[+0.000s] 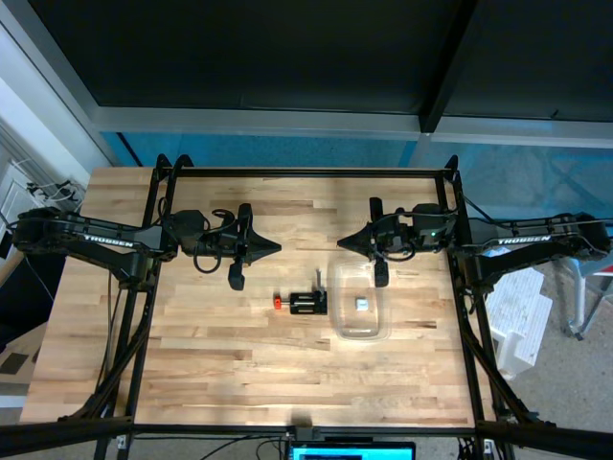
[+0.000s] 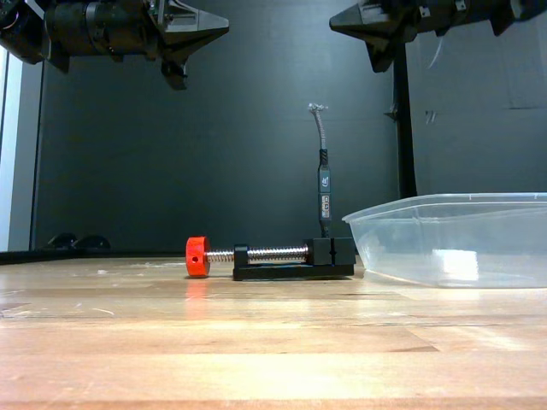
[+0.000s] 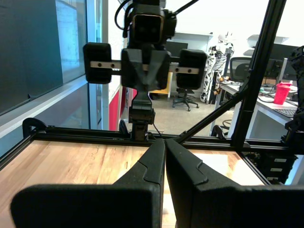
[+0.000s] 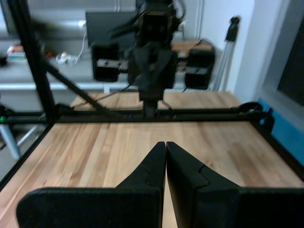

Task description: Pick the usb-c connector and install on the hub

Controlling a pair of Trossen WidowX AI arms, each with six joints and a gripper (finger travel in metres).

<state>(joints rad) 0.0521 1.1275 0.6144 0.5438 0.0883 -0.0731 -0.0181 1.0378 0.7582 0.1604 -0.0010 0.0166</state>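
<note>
Low view: the black usb-c connector (image 2: 326,192) stands upright on the black vise with a red knob (image 2: 291,256), held by neither hand, its grey braided cable (image 2: 320,128) rising above it. Just beside sits the clear plastic tray (image 2: 453,243) on the wooden desk (image 2: 256,342). High above, the left hand (image 2: 224,32) and right hand (image 2: 335,21) hang clenched on nothing

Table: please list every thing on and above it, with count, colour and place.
connector: 1, black, upright on the vise, nothing holding it
cable: 1, grey braided, rising from the connector
vise: 1, black with red knob, on the table beside the tray
tray: 1, clear, on the table
white block: 1, white, in the tray
table: 1, light wood
left gripper: 1, black, shut, high over the table
right gripper: 1, black, shut, high over the table
</note>
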